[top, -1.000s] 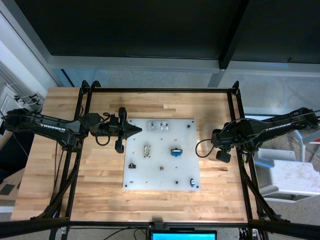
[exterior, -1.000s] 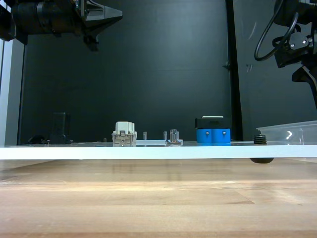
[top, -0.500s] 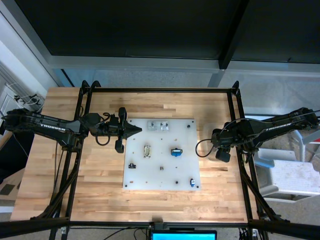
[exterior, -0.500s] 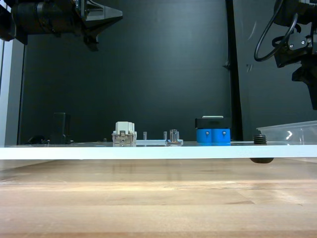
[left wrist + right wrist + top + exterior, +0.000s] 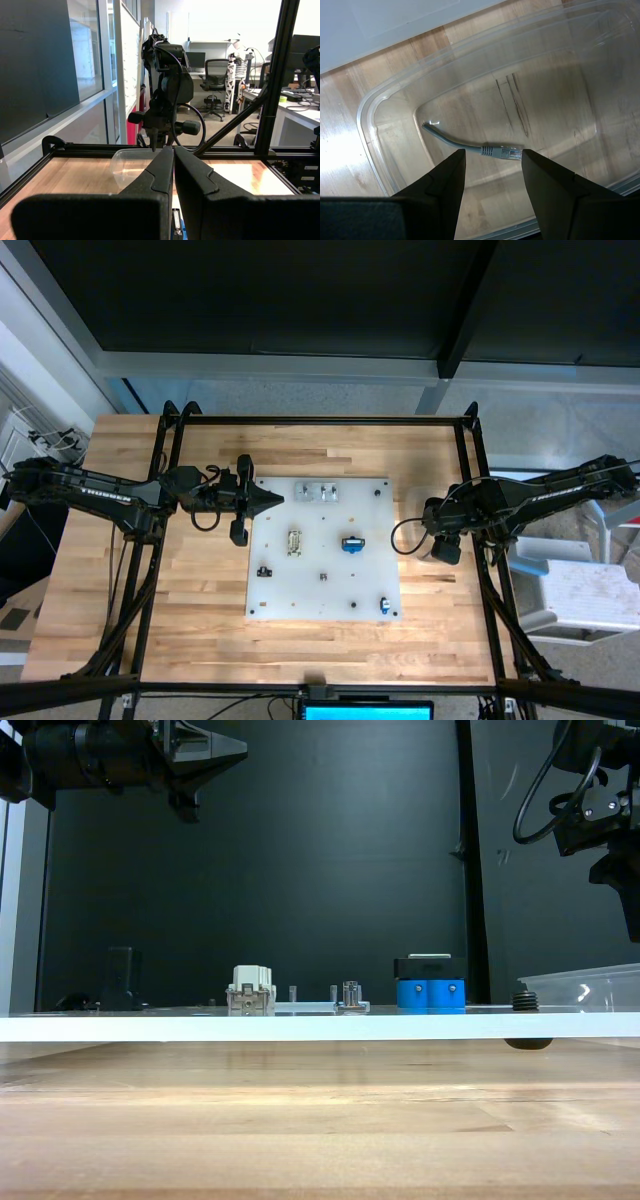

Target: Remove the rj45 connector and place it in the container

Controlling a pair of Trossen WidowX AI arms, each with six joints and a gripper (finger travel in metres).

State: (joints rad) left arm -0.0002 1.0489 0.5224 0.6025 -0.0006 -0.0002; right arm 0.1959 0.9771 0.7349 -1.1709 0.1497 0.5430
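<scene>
The left gripper point(image 5: 272, 499) hangs above the left edge of the white board point(image 5: 320, 575), its jaws pressed together with nothing between them. Just right of the white board, on the table point(image 5: 200, 640), sits the clear container point(image 5: 367, 130). The right gripper point(image 5: 492, 151) hovers over it, pointing down, its jaws spread wide and empty. The rj45 connector point(image 5: 502, 150) lies flat on the container's floor, its short grey cable stub point(image 5: 451, 141) curving away.
</scene>
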